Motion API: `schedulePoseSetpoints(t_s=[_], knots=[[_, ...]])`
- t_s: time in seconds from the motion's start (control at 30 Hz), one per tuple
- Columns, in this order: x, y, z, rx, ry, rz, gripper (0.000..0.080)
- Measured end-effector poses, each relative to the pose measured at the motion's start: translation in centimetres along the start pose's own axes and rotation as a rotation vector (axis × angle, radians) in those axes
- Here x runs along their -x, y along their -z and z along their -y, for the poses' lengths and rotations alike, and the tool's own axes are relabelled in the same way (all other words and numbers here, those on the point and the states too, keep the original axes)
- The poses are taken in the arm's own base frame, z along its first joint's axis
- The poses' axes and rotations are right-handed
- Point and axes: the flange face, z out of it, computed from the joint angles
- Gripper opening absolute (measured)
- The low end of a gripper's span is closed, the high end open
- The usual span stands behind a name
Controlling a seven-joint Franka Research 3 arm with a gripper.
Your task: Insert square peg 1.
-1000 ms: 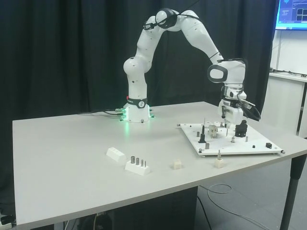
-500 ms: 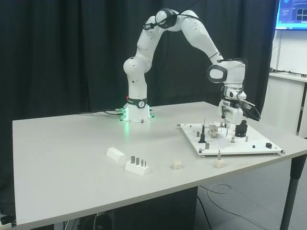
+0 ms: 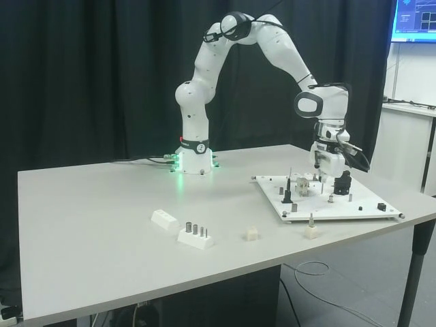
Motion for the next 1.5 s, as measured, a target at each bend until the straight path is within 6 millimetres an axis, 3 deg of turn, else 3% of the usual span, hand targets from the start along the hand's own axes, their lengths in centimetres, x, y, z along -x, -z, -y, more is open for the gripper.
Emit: schedulePoseSetpoints(t_s=[0.7,1.5], knots=[[0.02,-0.01,0.02,0.000,0.011,0.001,0.0027],[0.03,-0.02,0.05,0.002,0.230,0.002,0.0027]])
